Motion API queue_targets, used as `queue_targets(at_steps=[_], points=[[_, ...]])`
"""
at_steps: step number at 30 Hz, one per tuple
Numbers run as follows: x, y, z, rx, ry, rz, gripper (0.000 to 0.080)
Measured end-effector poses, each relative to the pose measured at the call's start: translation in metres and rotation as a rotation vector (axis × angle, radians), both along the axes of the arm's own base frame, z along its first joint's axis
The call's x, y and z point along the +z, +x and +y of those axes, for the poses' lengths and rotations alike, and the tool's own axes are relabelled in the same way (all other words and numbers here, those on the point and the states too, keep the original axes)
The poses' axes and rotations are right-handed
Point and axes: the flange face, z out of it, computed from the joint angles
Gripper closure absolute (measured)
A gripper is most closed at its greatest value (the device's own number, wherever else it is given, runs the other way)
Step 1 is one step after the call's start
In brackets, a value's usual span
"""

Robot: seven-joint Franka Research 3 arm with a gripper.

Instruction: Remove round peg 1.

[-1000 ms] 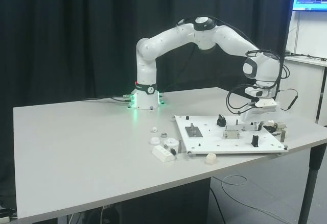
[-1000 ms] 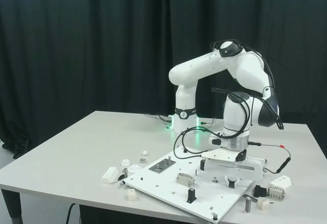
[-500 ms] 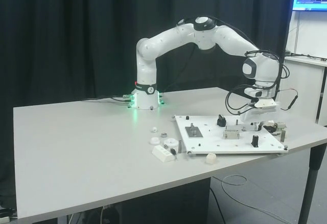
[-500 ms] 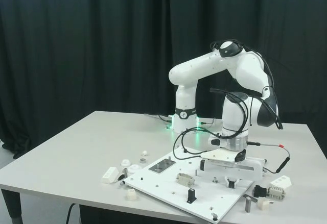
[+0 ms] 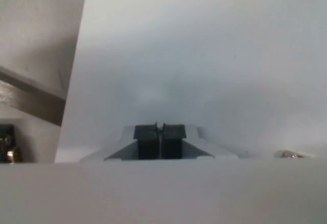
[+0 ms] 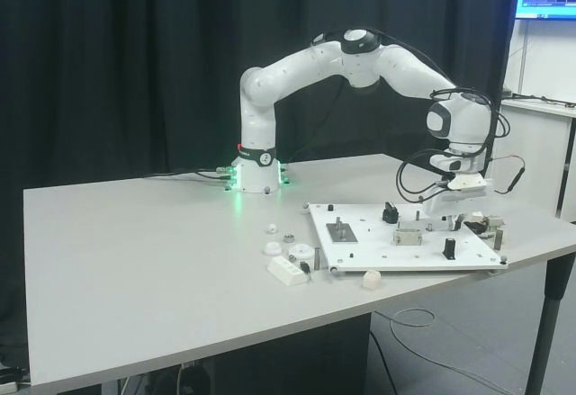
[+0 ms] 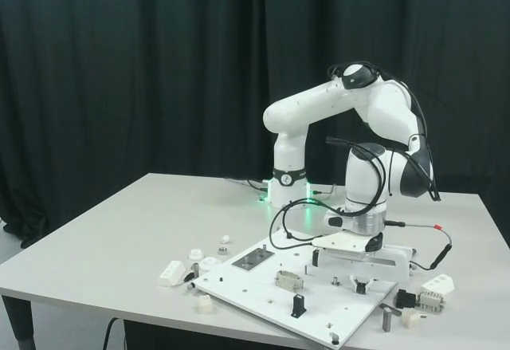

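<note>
Over the last second your gripper (image 5: 160,141) has lifted slightly off the white board (image 6: 378,249), wrist climbing a touch in both room views. Wrist view: black fingertips nearly touching, with only a sliver showing between them. You cannot tell whether that sliver is round peg 1 or where the peg sits. Judgement: likely the extraction lift, peg possibly pinched; confirm before retreating.

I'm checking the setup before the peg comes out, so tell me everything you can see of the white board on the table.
The white board is a flat, square-looking plate lying on the grey table at its edge. It carries small black and grey fixtures, among them a grey block with an upright pin. The gripper hangs low over its far side. Small loose white parts lie on the table beside it.
</note>
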Motion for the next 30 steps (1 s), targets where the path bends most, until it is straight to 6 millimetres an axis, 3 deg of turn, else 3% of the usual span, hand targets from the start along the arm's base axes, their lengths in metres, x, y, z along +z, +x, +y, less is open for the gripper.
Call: queue_targets(at_steps=[30], points=[[0.015,-0.001,0.002,0.002,-0.007,-0.013,0.0785]])
